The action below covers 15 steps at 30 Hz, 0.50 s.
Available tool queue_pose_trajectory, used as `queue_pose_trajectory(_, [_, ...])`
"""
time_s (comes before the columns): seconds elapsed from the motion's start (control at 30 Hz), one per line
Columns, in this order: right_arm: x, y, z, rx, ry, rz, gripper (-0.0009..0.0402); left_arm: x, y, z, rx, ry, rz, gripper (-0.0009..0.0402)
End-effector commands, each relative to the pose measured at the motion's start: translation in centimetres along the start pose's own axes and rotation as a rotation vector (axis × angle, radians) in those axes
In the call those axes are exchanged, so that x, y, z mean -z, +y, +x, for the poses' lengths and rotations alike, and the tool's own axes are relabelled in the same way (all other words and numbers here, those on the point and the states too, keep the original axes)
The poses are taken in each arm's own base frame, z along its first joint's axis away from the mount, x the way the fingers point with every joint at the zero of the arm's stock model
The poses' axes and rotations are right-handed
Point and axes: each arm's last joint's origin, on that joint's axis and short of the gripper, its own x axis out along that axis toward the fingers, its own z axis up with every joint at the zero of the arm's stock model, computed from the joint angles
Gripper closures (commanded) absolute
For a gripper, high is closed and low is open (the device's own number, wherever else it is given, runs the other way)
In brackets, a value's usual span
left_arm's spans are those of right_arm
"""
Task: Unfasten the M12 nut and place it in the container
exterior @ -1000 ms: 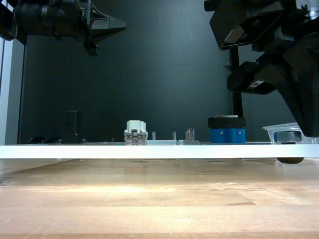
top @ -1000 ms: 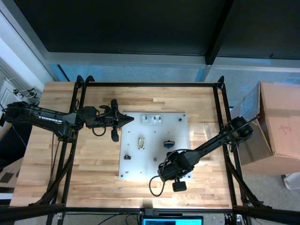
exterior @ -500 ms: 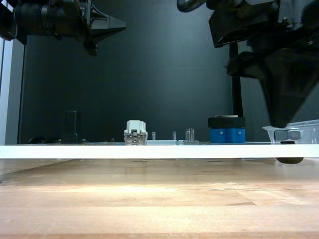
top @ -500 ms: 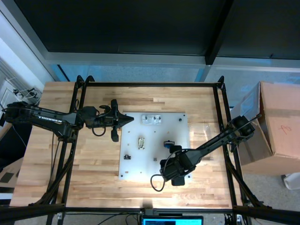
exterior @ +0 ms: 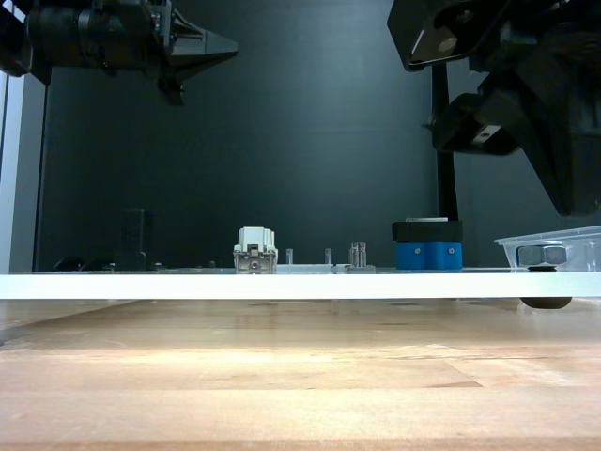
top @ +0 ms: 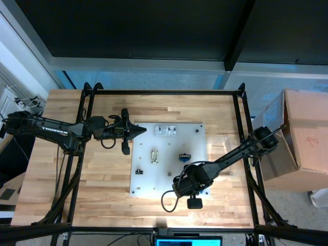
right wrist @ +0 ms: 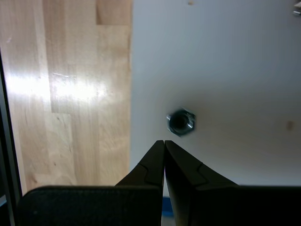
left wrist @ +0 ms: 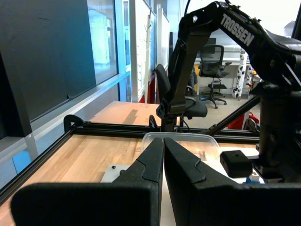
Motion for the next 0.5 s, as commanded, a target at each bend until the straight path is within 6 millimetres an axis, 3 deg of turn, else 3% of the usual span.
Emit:
queue_pose_trajectory(0.03, [-0.02,-0.03,0.9,0.005,0.019,-0.01,0.0393,-0.01,0.0,0.0,0.0,0.0,0.0,0.0393])
queue_pose_trajectory(0.33, [0.1,-0.15,1.42,0.02,0.014,-0.009,0.0393,-0.02,0.0,0.0,0.0,-0.001,0.0,0.0393])
queue_pose_trajectory(0.5, [0.43,-0.98,0.87,0.253,-0.033,0.072,0.0393,0.0,0.0,0.0,0.0,0.0,0.0,0.0393])
